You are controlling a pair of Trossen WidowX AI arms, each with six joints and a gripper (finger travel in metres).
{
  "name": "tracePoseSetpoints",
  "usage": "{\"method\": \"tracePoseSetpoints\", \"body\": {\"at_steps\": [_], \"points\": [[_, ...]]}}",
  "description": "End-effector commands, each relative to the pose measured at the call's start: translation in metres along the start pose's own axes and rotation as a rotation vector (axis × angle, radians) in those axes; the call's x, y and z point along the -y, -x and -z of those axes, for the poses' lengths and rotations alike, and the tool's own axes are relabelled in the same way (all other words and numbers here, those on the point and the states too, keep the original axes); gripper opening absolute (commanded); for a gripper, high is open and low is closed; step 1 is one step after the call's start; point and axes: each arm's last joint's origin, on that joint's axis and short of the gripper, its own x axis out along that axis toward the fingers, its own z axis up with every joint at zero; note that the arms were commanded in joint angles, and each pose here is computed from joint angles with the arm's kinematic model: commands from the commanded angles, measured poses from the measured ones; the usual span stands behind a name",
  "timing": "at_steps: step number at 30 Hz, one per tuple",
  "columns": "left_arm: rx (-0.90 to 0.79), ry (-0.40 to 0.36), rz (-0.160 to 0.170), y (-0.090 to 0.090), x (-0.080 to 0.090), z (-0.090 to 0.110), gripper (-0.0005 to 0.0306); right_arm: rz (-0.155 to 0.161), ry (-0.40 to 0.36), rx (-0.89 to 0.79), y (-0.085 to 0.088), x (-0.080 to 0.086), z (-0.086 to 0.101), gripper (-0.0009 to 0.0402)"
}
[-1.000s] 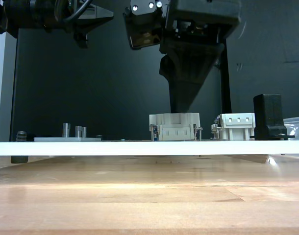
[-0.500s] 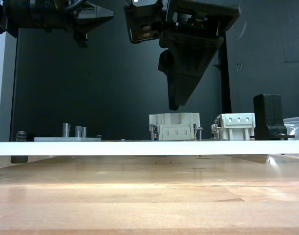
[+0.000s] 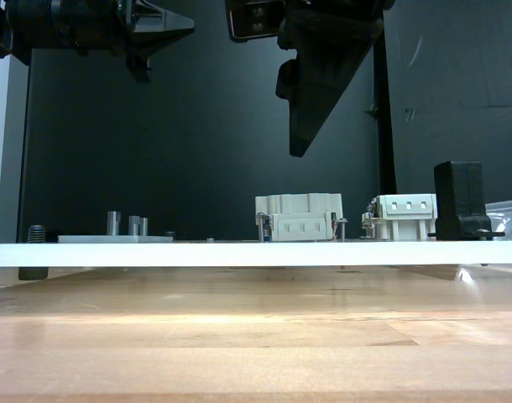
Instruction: Pick the HAN10E connector and install on the hub
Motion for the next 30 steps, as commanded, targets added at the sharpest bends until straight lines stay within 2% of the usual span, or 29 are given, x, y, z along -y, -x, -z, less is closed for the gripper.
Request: {"method": "tracePoseSetpoints", "body": {"at_steps": [1,9,15,22,25,30], "points": [[0.0,0.0,0.0,0.0,0.0,0.0,0.0001,-0.001,-0.002,0.005,0.002,0.0,0.0,0.025],[0.0,0.0,0.0,0.0,0.0,0.0,0.0001,0.002,-0.013,-0.005,0.001,0.0,0.001,0.025],[0.0,0.0,0.0,0.0,0.0,0.0,0.0001,0.02,-0.04,-0.054,-0.004,0.004,0.013,0.0252],[0.001,0.0,0.0,0.0,0.0,0.0,0.0001,0.035,-0.084,-0.066,0.001,0.012,0.037,0.0263],[0.0,0.0,0.0,0.0,0.0,0.0,0.0001,0.031,-0.11,-0.047,0.005,0.017,0.05,0.0263],[0.0,0.0,0.0,0.0,0.0,0.0,0.0001,0.054,-0.116,-0.086,0.0,0.024,0.072,0.0263]]}}
